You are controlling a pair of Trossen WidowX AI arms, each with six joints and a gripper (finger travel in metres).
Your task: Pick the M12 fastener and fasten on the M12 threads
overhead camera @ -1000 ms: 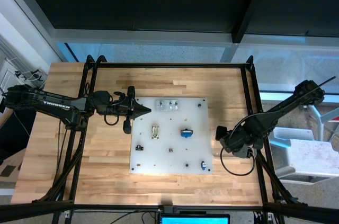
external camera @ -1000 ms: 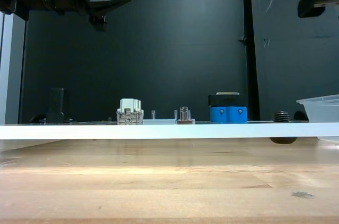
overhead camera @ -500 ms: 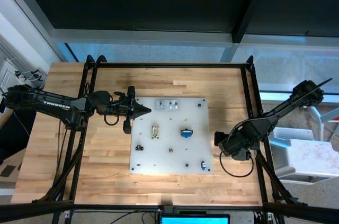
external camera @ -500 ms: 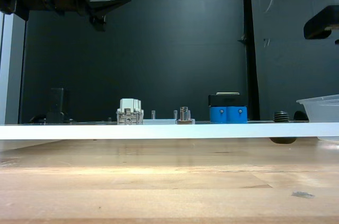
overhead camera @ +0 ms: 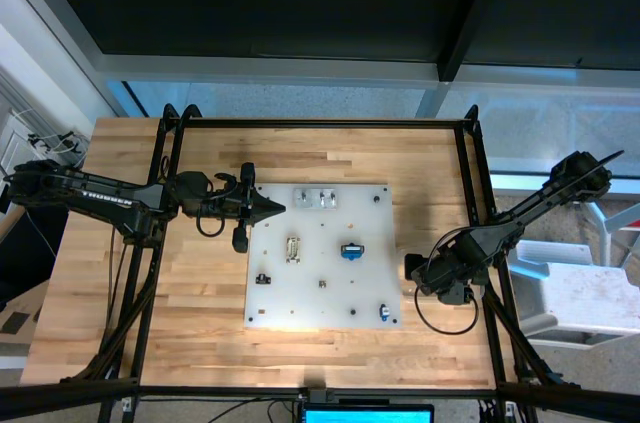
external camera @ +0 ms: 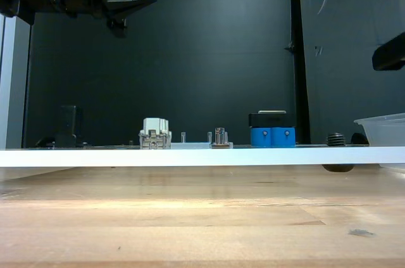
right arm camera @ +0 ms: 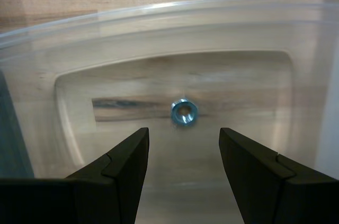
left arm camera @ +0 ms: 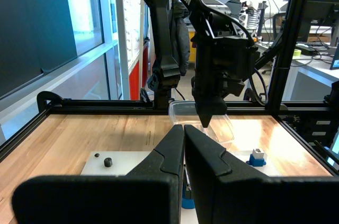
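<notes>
Wood table (overhead camera: pixel 200 333) carries the white board (overhead camera: pixel 320 288); every place below is given off that board.

- Left gripper (overhead camera: pixel 281 210): raised over the board's left edge, near its far corner, pointing in across the board. In the left wrist view its fingers (left arm camera: pixel 169 152) are pressed flat together, clenched on nothing.
- Right gripper (overhead camera: pixel 414 269): just off the board's right edge, nose down over the clear tray (right arm camera: pixel 159 9). Jaws released; the right wrist view shows its two fingers (right arm camera: pixel 127 152) wide apart, and neither touches anything.
- M12 nut (right arm camera: pixel 184 113): lies flat on the tray floor, bore up, off the board to the right. In the right wrist view it sits between the open fingers and farther along the gripper's line.
- Stud (external camera: pixel 336 139): upright on the board near its near right edge, ribs showing in the low view, with the tray wall (external camera: pixel 383 125) to its right.
- Blue block (external camera: pixel 272 135) and grey connector (external camera: pixel 155 134) also stand on the board.
</notes>
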